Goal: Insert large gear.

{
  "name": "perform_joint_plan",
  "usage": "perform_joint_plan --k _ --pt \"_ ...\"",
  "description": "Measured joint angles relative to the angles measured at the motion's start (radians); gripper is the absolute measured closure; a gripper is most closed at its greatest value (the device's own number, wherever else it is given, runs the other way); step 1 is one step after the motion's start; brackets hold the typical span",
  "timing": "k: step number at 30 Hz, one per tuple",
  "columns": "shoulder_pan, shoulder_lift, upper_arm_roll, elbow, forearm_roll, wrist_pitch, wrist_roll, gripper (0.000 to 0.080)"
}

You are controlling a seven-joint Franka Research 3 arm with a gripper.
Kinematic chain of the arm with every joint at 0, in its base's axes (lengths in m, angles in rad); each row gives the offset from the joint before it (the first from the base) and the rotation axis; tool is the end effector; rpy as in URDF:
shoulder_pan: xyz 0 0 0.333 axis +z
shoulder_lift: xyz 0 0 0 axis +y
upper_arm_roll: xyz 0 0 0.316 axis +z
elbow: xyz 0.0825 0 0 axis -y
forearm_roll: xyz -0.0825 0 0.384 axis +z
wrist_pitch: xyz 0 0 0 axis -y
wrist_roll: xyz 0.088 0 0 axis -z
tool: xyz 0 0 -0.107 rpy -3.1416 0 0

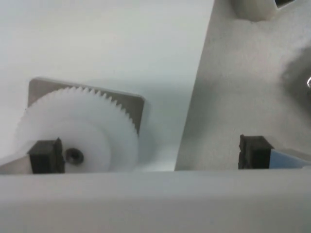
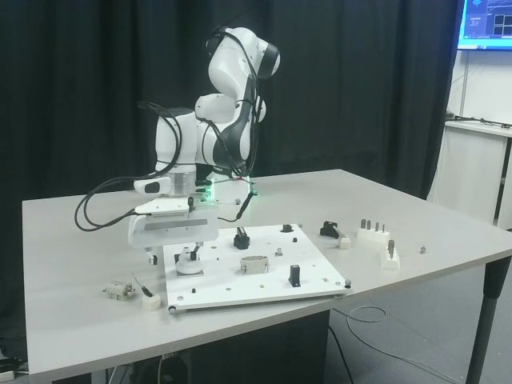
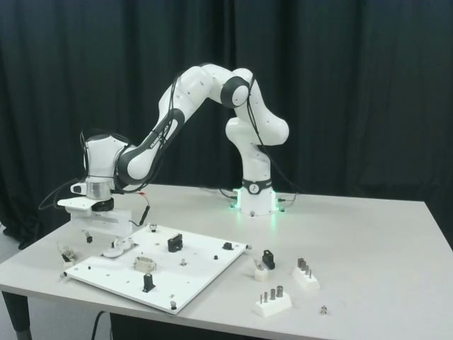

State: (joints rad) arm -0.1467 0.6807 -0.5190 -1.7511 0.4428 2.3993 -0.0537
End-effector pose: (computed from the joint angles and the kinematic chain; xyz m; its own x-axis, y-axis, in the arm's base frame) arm 0.5494 -0.3842 0.2294 0.6789 -0.7293 0.0848 -0.7320 -0.6813 0.0010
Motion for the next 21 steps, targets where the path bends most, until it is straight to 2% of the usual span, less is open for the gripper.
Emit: perform_joint_plan --k 14,21 --pt "-0.013 0.002 -0.006 0.000 0.001 0.008 0.001 0.0003" --pt "-0.018 0.003 -0.006 0.000 0.016 0.008 0.001 0.0003"
